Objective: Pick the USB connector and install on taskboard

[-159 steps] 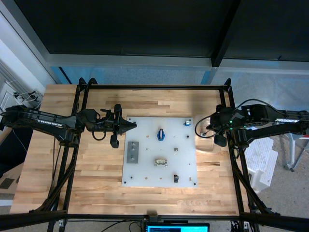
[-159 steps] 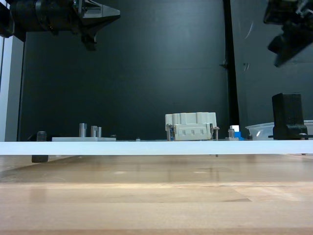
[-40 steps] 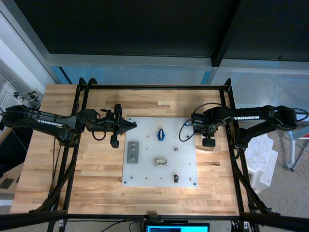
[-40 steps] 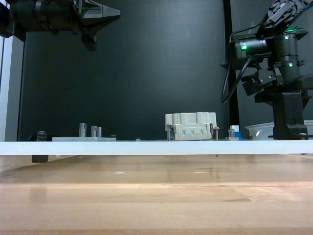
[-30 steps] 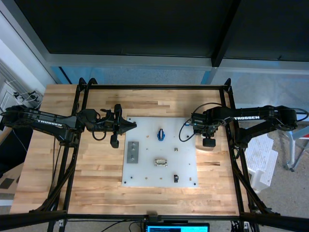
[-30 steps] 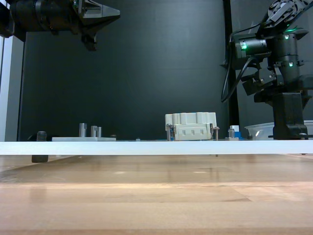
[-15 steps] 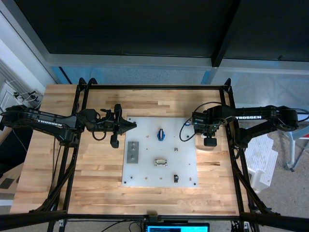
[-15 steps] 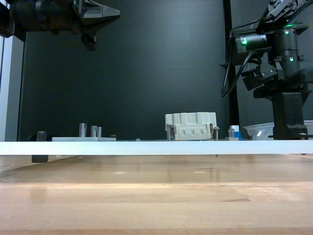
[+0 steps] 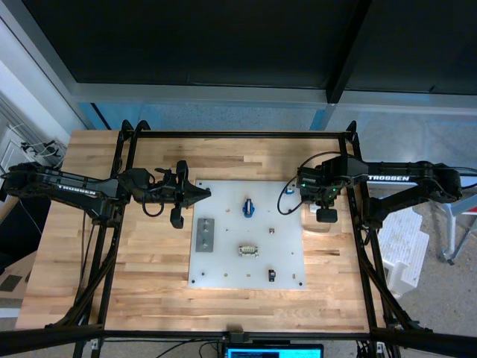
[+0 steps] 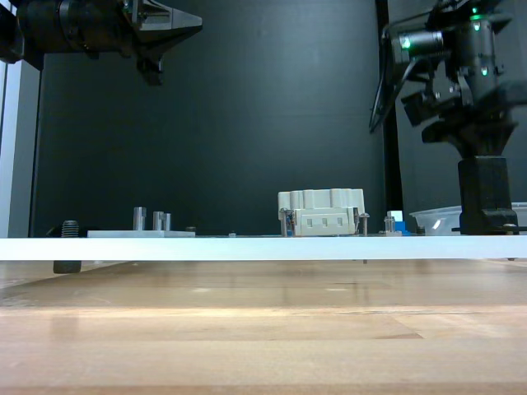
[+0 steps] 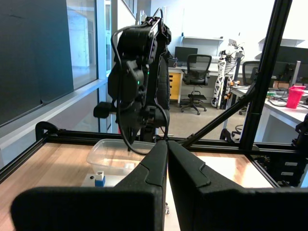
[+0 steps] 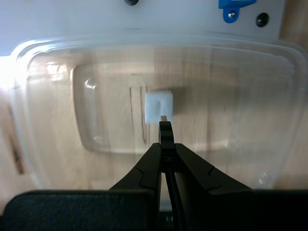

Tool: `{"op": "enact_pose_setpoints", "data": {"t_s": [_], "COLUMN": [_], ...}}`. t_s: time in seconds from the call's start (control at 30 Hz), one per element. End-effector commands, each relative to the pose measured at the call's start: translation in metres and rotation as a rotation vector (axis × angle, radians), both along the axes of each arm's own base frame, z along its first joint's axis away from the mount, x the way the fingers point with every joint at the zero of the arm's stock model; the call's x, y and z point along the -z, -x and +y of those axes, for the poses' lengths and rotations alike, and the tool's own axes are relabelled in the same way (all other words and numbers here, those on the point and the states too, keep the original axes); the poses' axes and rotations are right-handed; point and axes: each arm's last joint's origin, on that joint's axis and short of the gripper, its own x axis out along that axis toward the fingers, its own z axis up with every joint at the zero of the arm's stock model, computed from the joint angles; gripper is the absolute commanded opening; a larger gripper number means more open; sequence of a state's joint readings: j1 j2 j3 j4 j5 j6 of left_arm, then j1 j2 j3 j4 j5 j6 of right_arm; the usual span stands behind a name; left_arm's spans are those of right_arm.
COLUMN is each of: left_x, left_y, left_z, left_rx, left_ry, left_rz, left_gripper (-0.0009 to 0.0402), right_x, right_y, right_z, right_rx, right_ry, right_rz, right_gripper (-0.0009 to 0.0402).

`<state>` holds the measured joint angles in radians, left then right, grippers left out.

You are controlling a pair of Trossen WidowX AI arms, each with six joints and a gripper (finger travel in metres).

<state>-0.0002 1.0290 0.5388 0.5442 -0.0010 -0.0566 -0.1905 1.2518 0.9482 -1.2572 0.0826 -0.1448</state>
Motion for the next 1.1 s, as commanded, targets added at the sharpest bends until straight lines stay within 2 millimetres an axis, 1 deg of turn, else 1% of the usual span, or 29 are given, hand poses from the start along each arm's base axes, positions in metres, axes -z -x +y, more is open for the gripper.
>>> {"op": "enact_pose_setpoints", "data": {"t_s": [0.03, 0.17, 0.3, 0.5, 0.77, 0.97, 1.1], "left_x": [0.0, 0.0, 0.0, 0.0, 0.0, 0.0, 0.0], "left_y": [0.0, 0.0, 0.0, 0.0, 0.0, 0.0, 0.0], "left_z": [0.0, 0.0, 0.0, 0.0, 0.0, 0.0, 0.0], "left_rx": [0.0, 0.0, 0.0, 0.0, 0.0, 0.0, 0.0], "left_ry": [0.0, 0.0, 0.0, 0.0, 0.0, 0.0, 0.0], "left_rz": [0.0, 0.0, 0.0, 0.0, 0.0, 0.0, 0.0], "left_gripper": [0.0, 0.0, 0.0, 0.0, 0.0, 0.0, 0.0], "right_x": [-0.013, -0.024, -0.032, -0.043, -0.056, -0.06, -0.06], "right_y": [-0.001, -0.002, -0.003, -0.008, -0.028, -0.047, -0.06], "right_z": [0.004, 0.008, 0.013, 0.03, 0.055, 0.082, 0.104], "right_rx": [-0.016, -0.022, 0.016, -0.02, -0.035, -0.057, -0.066], "right_ry": [-0.005, -0.006, -0.004, -0.007, -0.002, 0.0, -0.031], "right_rz": [-0.002, 0.003, -0.012, 0.024, 0.041, 0.039, 0.048], "right_gripper": [0.0, 0.0, 0.0, 0.0, 0.0, 0.0, 0.0]}}
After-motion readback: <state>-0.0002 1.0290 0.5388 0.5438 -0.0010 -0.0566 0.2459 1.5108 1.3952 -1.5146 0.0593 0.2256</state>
